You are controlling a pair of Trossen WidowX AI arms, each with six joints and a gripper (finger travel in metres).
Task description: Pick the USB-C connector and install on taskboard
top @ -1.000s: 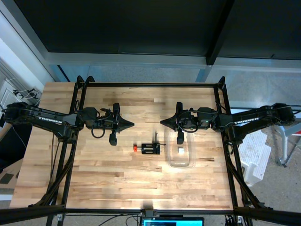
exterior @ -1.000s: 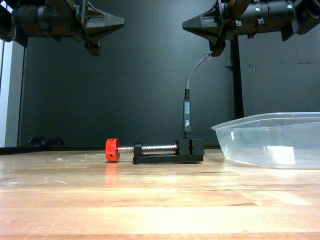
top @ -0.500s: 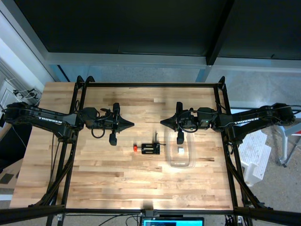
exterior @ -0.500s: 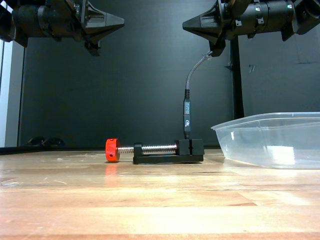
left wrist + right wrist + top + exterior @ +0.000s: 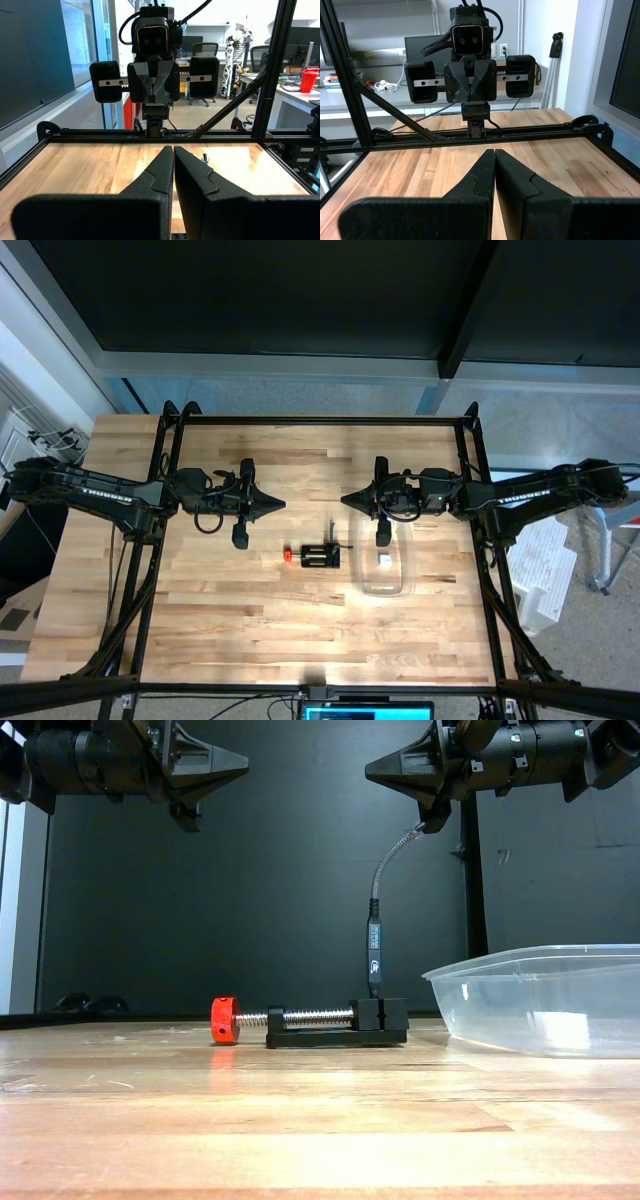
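The taskboard is a small black block with an orange-red knob and lies on the wooden table's middle. The USB-C connector stands upright in the block's right end. Its braided cable curves up from it. From above, the connector shows as a thin dark line. My left gripper hovers high, left of the block, shut and empty. My right gripper hovers high above and behind the block, also shut and empty. Both pairs of fingertips are pressed together.
A clear plastic tray sits just right of the block, with a small white square piece inside. In the low view the tray stands at the right. A black metal frame borders the table.
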